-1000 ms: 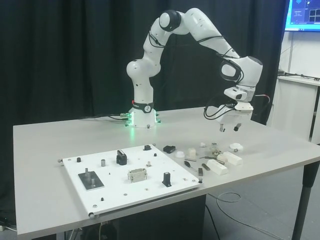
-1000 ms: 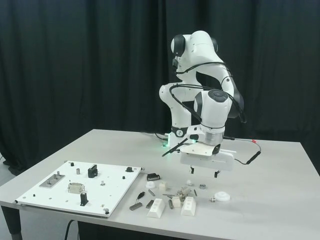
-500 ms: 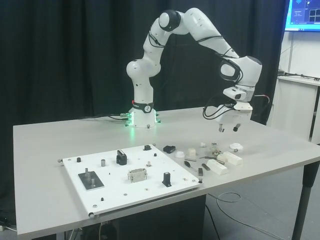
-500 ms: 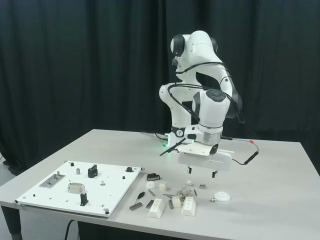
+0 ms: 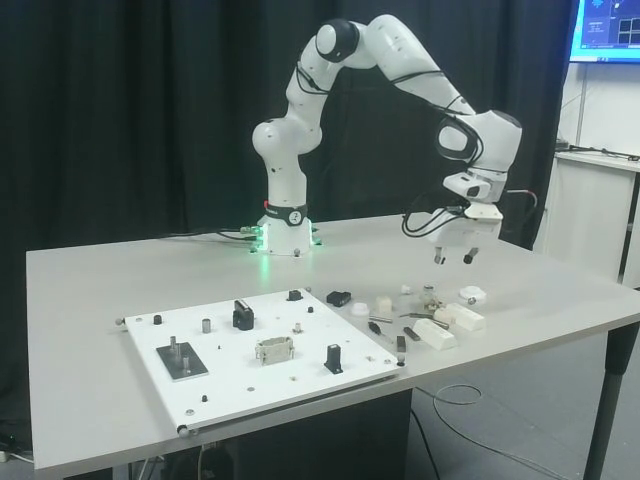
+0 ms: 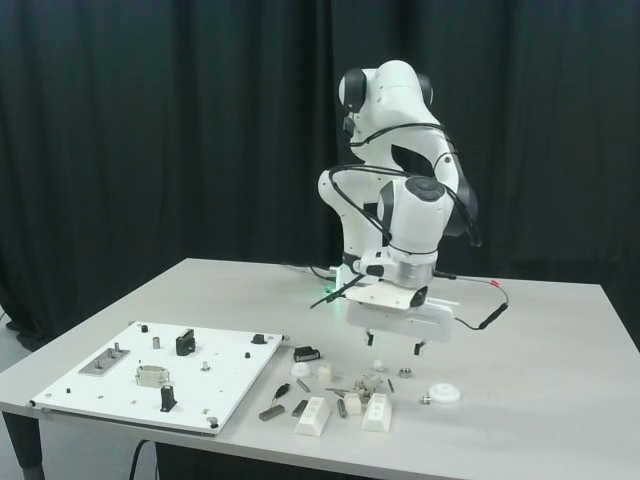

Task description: Remove round peg 4.

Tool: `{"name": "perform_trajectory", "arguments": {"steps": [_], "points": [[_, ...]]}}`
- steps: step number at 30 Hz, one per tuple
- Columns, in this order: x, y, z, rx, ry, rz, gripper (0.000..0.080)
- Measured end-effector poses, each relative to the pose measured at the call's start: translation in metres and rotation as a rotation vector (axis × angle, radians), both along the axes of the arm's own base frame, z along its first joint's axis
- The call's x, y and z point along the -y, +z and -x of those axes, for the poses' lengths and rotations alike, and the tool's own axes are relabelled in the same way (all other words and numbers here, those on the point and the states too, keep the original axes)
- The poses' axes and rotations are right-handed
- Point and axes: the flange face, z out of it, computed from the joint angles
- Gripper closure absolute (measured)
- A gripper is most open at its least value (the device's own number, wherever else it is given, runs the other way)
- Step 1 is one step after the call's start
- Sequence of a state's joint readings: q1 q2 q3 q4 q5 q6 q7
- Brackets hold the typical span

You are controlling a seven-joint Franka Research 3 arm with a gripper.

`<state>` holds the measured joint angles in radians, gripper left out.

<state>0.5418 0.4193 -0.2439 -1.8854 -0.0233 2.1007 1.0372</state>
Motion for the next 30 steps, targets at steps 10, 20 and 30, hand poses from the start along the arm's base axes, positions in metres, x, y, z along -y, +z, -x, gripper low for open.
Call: {"name": "perform_trajectory", "arguments": {"steps": [10,20,30], "points": [[0.037,0.014,-0.013,0.041,0.013,0.083,0.0003],[0.105,0.030,-0.026,0.072,-0.039,0.166,0.0003],[0.189,0.045,-0.033,0.091,-0.102,0.216,0.0003]]}}
